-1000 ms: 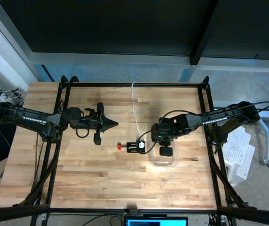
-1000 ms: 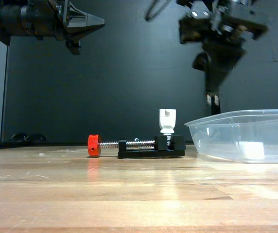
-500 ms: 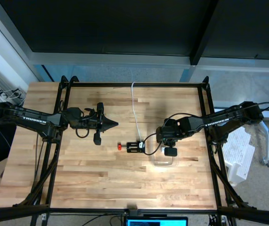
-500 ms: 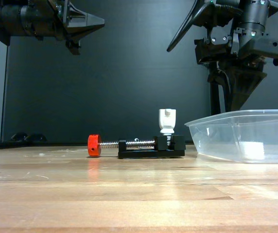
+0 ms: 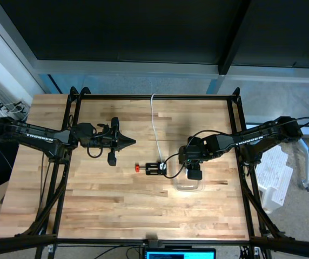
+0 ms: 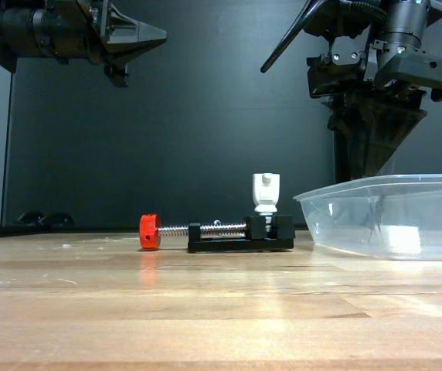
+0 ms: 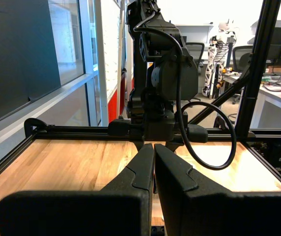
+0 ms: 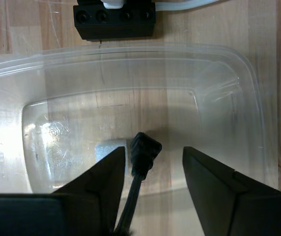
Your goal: Remove the power plug from the receptacle and place in the container
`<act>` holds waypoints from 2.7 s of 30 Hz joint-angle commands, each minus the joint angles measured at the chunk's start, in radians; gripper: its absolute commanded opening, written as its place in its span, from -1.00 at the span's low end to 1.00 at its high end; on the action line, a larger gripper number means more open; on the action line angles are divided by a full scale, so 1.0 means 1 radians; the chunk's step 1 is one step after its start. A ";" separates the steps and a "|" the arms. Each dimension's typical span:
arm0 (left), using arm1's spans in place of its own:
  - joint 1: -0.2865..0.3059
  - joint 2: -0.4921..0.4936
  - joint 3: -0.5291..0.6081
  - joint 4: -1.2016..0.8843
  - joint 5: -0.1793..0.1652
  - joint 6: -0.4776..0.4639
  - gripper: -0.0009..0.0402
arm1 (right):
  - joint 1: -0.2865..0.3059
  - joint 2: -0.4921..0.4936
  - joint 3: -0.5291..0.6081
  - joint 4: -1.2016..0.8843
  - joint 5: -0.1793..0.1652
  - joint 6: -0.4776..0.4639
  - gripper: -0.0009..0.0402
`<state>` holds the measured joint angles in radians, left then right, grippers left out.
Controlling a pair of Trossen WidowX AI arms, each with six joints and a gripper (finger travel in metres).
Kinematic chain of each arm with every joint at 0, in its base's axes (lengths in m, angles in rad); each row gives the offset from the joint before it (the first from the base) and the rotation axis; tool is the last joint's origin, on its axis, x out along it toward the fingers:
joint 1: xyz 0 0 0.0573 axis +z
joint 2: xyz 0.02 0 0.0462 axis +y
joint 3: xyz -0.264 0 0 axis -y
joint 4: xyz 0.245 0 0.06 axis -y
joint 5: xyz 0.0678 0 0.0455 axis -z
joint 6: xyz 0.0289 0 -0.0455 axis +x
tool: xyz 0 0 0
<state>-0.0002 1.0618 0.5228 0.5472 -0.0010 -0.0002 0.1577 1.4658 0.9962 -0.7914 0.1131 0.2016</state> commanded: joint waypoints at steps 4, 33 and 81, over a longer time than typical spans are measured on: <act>0.000 0.000 0.000 0.000 0.000 0.000 -0.96 | 0.000 -0.033 0.012 -0.016 0.000 0.004 0.03; 0.000 0.000 0.000 0.000 0.000 0.000 -0.96 | -0.110 -0.225 0.021 0.259 -0.018 -0.198 -0.59; 0.000 0.000 0.000 0.000 0.000 0.000 -0.96 | -0.186 -0.428 -0.480 1.350 -0.141 -0.183 -0.96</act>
<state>-0.0002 1.0618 0.5224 0.5468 -0.0006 -0.0002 -0.0288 1.0367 0.5152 0.5606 -0.0284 0.0185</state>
